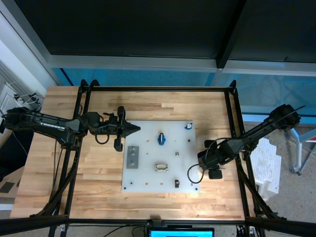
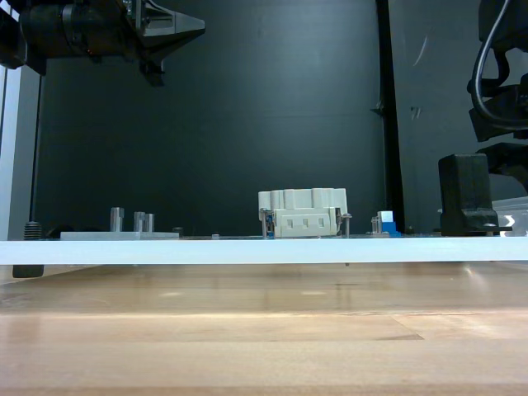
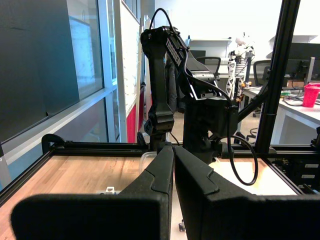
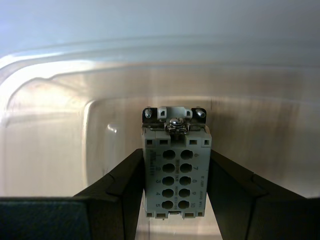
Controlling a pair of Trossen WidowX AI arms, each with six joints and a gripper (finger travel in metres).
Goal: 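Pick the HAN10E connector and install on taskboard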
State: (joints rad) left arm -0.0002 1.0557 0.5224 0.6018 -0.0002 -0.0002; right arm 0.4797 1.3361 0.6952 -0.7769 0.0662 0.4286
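Right wrist view tells the most: the right gripper (image 4: 176,156) has its two dark fingers (image 4: 125,175) pressed against both long sides of the connector (image 4: 176,185), a small beige-grey block with its numbered pin holes facing the camera. Around it are the cloudy walls of a clear tray (image 4: 50,70). Whether the block has left the tray floor cannot be told.

In the high view this gripper sits at the right of the frame, just off the right edge of the white board (image 1: 148,185). The left gripper (image 1: 134,128) hovers over the board's upper left corner, fingers closed together on nothing.

So the pick seems to be the step in hand — grip made, carry not yet begun. The next move probably calls for a straight lift clear of the tray wall, then a trip toward frame left to the beige socket (image 1: 161,168) at the board's lower middle. There the block should be squared up over the socket before pressing down — a tilted entry could jam.
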